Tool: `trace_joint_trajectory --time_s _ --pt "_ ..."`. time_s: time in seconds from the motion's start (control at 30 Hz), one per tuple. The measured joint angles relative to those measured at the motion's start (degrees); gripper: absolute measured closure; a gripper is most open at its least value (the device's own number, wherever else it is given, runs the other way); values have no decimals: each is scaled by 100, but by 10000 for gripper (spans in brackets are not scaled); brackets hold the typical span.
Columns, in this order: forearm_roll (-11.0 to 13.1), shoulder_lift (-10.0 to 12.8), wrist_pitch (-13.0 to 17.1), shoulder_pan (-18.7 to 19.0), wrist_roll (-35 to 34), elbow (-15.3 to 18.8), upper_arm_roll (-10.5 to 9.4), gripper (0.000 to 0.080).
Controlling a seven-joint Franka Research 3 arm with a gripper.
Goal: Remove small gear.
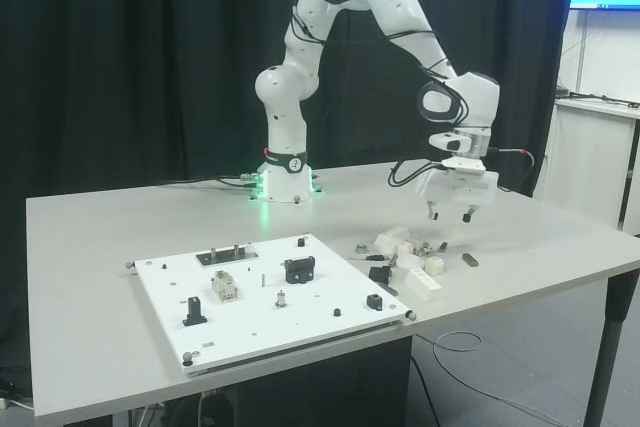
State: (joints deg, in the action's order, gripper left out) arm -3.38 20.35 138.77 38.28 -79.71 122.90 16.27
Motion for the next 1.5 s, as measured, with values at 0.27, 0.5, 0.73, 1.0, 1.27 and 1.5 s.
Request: trace_joint_trajectory --time_s 0.27,0.5,0.73,1.0,1.27,1.5 --pt "0 -40 2 -73 -6 0 -7 3" --pt "3 -71 8 -120 -65 0 -14 3" --pt "5 -89 12 -149 -68 0 -14 3" --pt "6 -134 0 -231 -240 4 -14 3" --pt "-154 -205 -110 -402 -240 5 -14 3" --pt "-388 -306 -270 -626 -240 4 -14 3"
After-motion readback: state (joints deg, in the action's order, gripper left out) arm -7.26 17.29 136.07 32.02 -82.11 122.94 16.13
